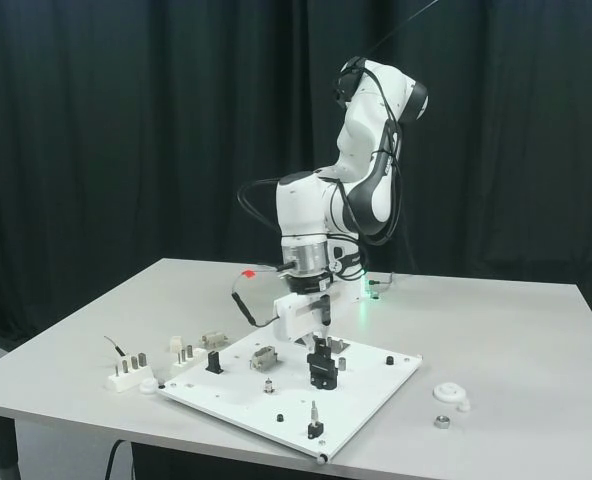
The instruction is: Insert D-SUB.
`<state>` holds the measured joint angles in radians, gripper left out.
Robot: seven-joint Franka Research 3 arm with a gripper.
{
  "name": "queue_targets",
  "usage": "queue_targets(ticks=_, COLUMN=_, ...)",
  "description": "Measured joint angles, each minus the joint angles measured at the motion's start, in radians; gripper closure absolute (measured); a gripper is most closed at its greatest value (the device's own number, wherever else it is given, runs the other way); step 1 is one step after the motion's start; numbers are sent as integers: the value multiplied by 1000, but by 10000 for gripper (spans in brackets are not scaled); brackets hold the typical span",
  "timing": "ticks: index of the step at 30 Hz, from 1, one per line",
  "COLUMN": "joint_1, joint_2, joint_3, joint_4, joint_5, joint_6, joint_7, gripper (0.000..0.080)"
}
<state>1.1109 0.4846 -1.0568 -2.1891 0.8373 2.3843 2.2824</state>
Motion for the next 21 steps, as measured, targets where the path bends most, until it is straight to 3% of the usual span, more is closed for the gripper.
queue_targets(ticks=21, joint_1=0, joint_2=-3, joint_3=-17, joint_4=10, joint_5=-1, joint_6=-54, joint_7=0, gripper=656)
